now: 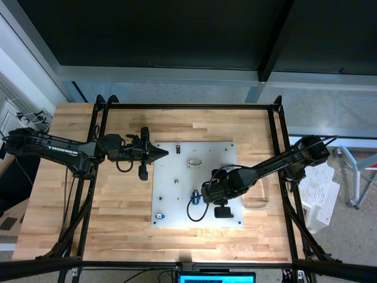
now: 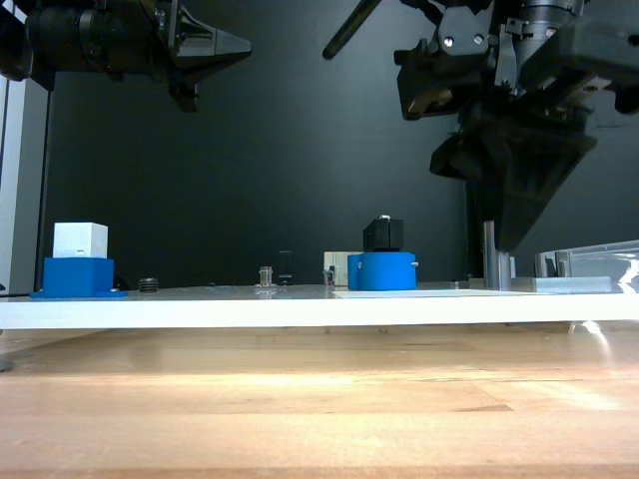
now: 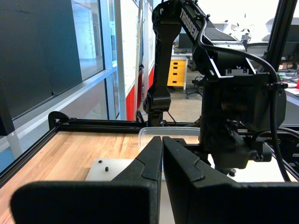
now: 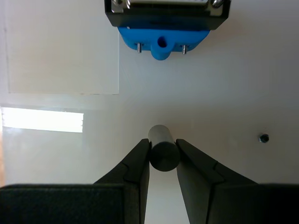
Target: Remove the 16mm cylinder and place in the container
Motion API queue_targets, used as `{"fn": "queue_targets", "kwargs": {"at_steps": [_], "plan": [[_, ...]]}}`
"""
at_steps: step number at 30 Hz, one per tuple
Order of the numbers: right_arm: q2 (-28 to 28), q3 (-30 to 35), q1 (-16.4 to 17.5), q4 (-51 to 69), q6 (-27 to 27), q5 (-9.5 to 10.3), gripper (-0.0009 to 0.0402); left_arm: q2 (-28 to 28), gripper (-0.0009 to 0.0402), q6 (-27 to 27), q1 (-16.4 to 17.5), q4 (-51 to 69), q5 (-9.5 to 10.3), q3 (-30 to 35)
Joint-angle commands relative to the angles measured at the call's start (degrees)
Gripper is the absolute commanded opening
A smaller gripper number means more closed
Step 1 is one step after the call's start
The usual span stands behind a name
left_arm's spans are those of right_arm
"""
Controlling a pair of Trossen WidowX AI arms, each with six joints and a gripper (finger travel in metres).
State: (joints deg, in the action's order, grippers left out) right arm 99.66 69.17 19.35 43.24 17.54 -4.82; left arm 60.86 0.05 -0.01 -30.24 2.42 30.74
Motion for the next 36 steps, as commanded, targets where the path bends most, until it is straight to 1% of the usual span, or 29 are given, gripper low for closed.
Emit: {"fn": "queue_targets", "kwargs": {"at_steps": [1, 16, 30, 36], "plan": [[-1.4, 0.1, 0.0, 0.2, 0.0, -0.04, 0.0004, 0.0, 0.0, 0.0, 0.0, 0.0, -0.02, 0.0], [-7.1, 0.1, -0.2, 3.8, 0.6, -0.11, 0.0004, 0.0, 0.0, 0.0, 0.0, 0.0, -0.02, 0.0], [-9.4, -0.1, -0.5, 6.3, 0.5, -0.17, 0.0004, 0.0, 0.0, 0.0, 0.0, 0.0, -0.02, 0.0], [-11.5, -1.2, -0.5, 7.9, 0.5, -0.2, 0.0004, 0.0, 0.0, 0.0, 0.0, 0.0, -0.02, 0.0]]}}
